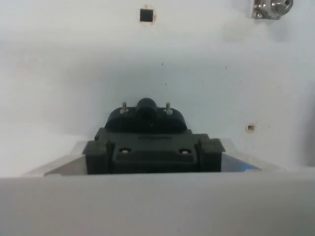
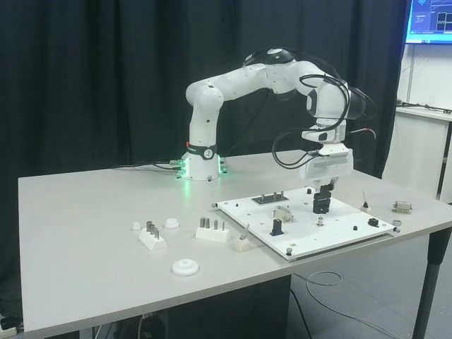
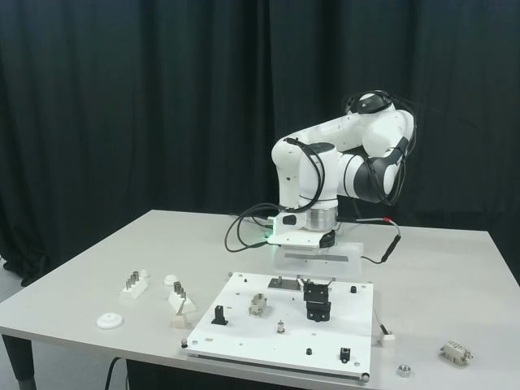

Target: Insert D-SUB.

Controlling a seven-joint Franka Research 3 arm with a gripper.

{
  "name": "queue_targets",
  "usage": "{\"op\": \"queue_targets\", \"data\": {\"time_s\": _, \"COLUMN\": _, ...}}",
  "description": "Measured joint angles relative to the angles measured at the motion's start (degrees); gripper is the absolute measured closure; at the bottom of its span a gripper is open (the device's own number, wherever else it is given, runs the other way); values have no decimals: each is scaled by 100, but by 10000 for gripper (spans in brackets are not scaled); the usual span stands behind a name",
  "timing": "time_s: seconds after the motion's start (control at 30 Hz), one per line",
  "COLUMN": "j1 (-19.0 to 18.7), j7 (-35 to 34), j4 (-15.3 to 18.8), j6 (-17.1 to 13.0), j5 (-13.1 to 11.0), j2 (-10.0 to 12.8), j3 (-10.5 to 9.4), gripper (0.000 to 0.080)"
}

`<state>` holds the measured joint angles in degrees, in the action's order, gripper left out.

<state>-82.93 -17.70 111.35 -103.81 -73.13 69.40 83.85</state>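
arm rises from its base at the far side of the tabletop, reaches out level over the white board, then bends at the wrist so the hand points straight down above the board's middle. hand is clamped on the d-sub connector, a black plug held upright between the black fingers; in the wrist view its rounded back shell shows two small metal screws standing either side of a central hump, with a wider black block below it. connector hangs just above the board, near a small metal post and beside a grey socket piece that sits on the board nearer the board's middle-left in the second room view. no writing can be read on the plug or the board. a black bracket stands on the board's near part. off the board, toward the open end of the tabletop, lie white holders with metal pegs and a white gear; a loose metal connector rests well apart beyond the board's other side.
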Motion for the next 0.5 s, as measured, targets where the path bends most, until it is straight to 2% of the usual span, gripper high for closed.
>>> {"op": "queue_targets", "data": {"time_s": 0.5, "j1": -47, "j7": -165, "j4": 0, "j6": 101, "j5": 7, "j2": 0, "j3": 18, "gripper": 421}}
